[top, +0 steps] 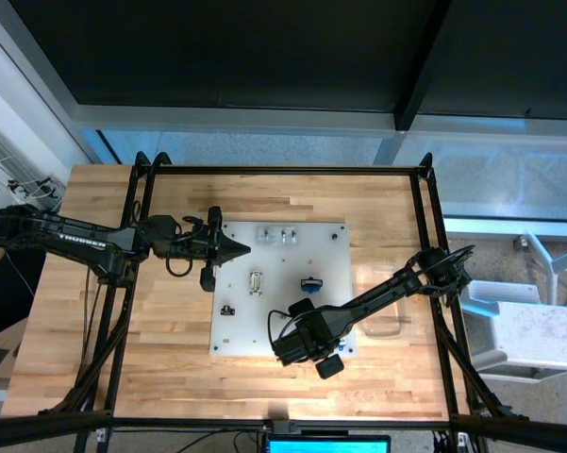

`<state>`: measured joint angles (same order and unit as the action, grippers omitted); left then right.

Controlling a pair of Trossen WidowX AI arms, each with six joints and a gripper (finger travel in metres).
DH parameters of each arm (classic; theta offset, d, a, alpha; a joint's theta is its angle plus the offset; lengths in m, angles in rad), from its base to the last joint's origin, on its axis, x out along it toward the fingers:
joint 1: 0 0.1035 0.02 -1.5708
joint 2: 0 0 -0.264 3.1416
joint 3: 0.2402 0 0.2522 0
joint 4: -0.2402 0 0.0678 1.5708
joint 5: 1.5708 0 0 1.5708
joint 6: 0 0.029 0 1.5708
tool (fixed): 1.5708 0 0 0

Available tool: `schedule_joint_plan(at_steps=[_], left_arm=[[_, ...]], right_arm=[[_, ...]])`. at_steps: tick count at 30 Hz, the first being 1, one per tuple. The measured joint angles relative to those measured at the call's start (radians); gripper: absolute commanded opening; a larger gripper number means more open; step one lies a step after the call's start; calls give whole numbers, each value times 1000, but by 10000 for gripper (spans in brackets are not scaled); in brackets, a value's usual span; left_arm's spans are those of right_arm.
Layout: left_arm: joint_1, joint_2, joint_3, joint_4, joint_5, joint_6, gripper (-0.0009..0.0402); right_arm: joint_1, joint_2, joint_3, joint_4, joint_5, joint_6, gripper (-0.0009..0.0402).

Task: Pick the M12 fastener and fasten on the M12 threads

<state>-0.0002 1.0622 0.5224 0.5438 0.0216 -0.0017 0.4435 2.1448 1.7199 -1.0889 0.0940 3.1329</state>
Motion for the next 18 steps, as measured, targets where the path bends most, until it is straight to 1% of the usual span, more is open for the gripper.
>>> schedule_joint_plan(at_steps=[6, 7, 8, 12, 16, 18], left_arm=[[0, 0, 0, 0, 0, 0, 0], [0, 0, 0, 0, 0, 0, 0], [0, 0, 0, 0, 0, 0, 0], [0, 0, 0, 0, 0, 0, 0], [0, 0, 0, 0, 0, 0, 0], [0, 0, 0, 0, 0, 0, 0]], right_arm=[[3, -42, -2, -5, 5, -9, 154], [3, -51, -2, -3, 10, -17, 153], [3, -59, -1, -1, 7, -38, 153], [4, -77, -1, 10, -5, -165, 153], [5, -95, 0, -8, -6, -349, 153], [5, -96, 0, -33, -3, -458, 153]])
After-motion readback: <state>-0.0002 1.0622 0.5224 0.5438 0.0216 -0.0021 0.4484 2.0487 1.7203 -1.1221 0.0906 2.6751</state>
